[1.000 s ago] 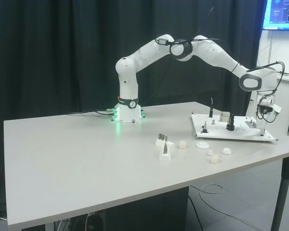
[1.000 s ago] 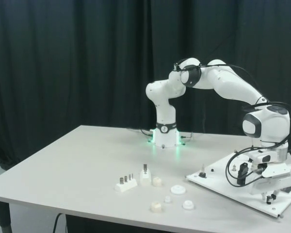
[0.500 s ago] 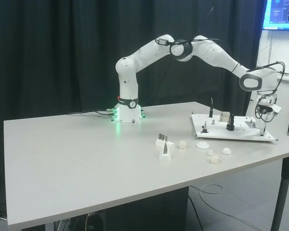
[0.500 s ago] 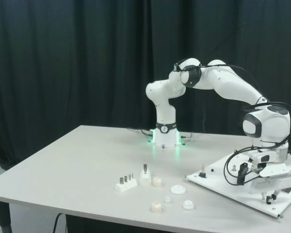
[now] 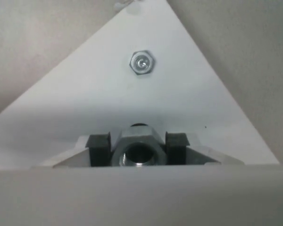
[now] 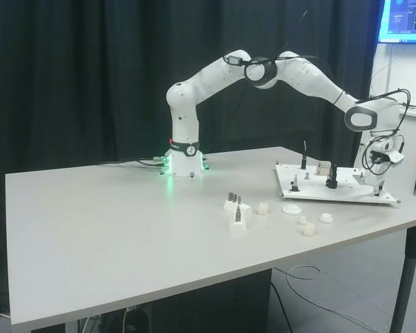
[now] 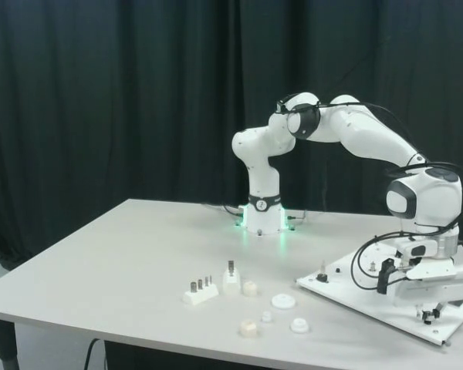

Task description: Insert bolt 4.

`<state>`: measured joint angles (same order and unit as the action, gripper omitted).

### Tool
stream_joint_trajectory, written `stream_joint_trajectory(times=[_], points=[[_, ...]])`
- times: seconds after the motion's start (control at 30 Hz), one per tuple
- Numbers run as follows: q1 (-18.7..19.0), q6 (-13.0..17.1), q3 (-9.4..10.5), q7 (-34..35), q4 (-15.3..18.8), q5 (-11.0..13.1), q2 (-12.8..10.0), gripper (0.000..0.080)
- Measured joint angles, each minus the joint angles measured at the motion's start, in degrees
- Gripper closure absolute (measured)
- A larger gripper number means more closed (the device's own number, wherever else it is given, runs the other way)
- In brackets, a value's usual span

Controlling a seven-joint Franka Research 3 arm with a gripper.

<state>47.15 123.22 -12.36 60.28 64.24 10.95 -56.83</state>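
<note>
So the white arm (image 6: pixel 291 69) is stretched out from its base (image 6: pixel 183 161) at the back edge of the grey table (image 6: pixel 125 229), with green lights glowing round that base. The gripper (image 5: pixel 137 149) sits low over the far corner of the white board (image 7: pixel 355 289), which lies at the table's right end as the first room view sees it. In the wrist view the two black fingers (image 5: pixel 98 147) are clamped on a grey hex-headed bolt (image 5: pixel 137 146), one pad on each side of the head, and you look straight down into its hollow top. A second hex bolt (image 5: pixel 142 62) is already seated in the board nearer its pointed corner, well apart from the held one. Can't tell if the held bolt's tip touches the board, it's hidden under the head.

Out on the table near the board there's a white holder with a few upright pegs (image 7: pixel 200 291), a single peg block (image 7: pixel 231 278) just beside it, and some small white round pieces (image 7: pixel 283 301) scattered between those and the board
</note>
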Motion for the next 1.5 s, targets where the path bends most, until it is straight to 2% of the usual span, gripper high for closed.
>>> stream_joint_trajectory(times=[0.5, 1.5], points=[[-0.06, 0.00, 0.00, 9.26, -0.01, 0.16, -0.01, 0.0557], [-0.20, -0.01, 0.01, 17.73, -0.08, 0.51, -0.05, 0.0557]])
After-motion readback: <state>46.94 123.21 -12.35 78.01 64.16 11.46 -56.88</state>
